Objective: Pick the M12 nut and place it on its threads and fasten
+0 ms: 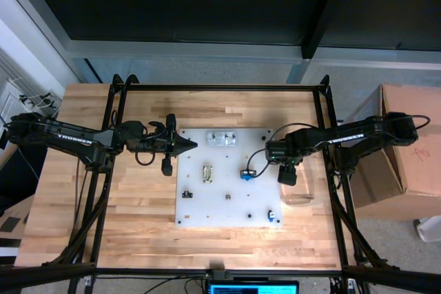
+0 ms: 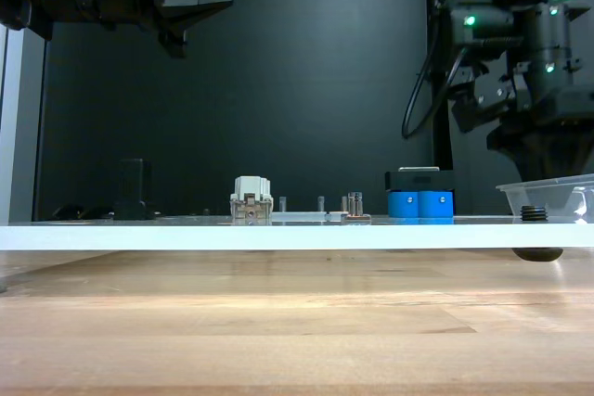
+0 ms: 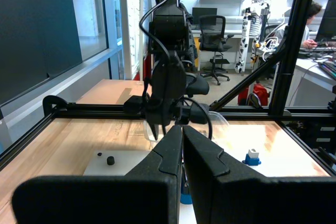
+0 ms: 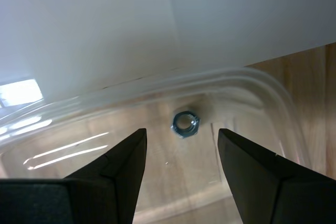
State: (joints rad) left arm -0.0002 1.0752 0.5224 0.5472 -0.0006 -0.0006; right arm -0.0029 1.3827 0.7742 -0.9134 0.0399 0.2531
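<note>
Lettering TROSSEN reads in white along the left arm and the right arm. We find the M12 nut lying flat and free on the floor of the clear tray. It sits just ahead of the right gripper, in line with the gap between its wide-spread jaws and touching neither. The stud stands bare, ribs exposed. The left gripper, jaws closed together, hangs above the white board's far left edge.
</note>
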